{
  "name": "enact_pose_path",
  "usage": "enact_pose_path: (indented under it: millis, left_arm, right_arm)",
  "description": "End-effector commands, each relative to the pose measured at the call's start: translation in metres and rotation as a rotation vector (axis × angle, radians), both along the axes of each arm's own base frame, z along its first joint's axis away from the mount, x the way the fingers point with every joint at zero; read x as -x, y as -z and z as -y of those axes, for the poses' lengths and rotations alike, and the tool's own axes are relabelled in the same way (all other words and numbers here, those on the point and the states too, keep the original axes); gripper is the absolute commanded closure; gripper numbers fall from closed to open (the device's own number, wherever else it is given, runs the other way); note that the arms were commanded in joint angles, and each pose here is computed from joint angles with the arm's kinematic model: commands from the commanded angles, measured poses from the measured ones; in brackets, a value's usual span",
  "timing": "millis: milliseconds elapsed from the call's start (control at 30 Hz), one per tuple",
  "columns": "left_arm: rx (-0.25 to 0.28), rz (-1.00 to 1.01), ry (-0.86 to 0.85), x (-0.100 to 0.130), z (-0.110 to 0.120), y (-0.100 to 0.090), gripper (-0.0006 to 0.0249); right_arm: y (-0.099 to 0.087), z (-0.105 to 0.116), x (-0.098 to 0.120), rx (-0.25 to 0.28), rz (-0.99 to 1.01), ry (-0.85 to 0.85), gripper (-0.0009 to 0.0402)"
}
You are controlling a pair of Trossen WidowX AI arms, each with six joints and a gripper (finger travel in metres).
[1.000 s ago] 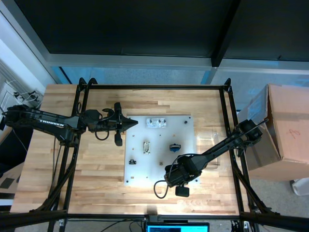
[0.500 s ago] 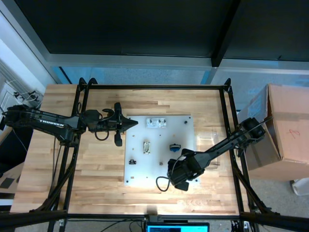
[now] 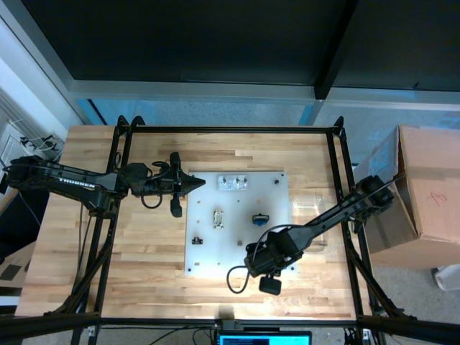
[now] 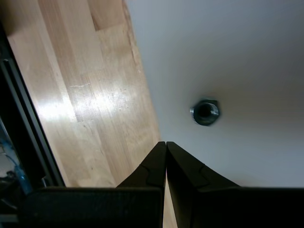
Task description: Unfasten the M12 nut and place it in the container
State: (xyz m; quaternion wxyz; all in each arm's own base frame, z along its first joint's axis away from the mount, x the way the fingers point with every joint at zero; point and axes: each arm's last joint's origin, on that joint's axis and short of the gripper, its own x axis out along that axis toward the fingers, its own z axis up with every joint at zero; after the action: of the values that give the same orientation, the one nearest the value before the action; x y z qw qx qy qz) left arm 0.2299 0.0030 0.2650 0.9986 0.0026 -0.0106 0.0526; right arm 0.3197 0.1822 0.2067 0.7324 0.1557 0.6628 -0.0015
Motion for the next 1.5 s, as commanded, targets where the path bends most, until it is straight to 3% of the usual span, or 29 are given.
enact_pose_path:
  millis: [33,200,733,767,867,967,1100,1267,1333,1500]
  left_arm:
    - [0.0,0.0,0.0,0.0,0.0,0.0,0.0243]
    - [0.0,0.0,0.0,0.0,0.0,0.0,0.0243]
    - [0.0,0.0,0.0,0.0,0.0,0.0,0.0243]
    - [0.0,0.0,0.0,0.0,0.0,0.0,0.0243]
    - [0.0,0.0,0.0,0.0,0.0,0.0,0.0243]
    - [0.0,0.0,0.0,0.0,0.0,0.0,0.0243]
    - [0.0,0.0,0.0,0.0,0.0,0.0,0.0243]
    - [0.0,-0.002,0.0,0.0,0.0,0.0,0.0243]
    - [0.0,-0.001,0.0,0.0,0.0,0.0,0.0243]
    - [0.0,-0.001,0.0,0.0,0.0,0.0,0.0243]
  right_arm:
    - [0.011,-0.003,-0.006,0.007,0.007,-0.012,0.0393]
    - [0.021,-0.005,-0.009,0.039,0.014,-0.015,0.0393]
    - [0.02,-0.001,-0.005,0.101,-0.016,-0.009,0.0393]
    - [0.02,0.002,-0.002,0.143,-0.035,0.004,0.0394]
    - [0.009,0.012,0.007,0.348,-0.057,0.112,0.0394]
    - [-0.005,0.015,0.011,0.424,-0.053,0.151,0.0393]
    - [-0.015,0.015,0.012,0.401,-0.035,0.152,0.0393]
    - [-0.024,0.01,0.01,0.277,-0.06,0.169,0.0393]
    - [-0.029,0.009,0.008,0.251,-0.054,0.225,0.039]
    - [-0.04,0.005,0.002,0.198,-0.032,0.428,0.0338]
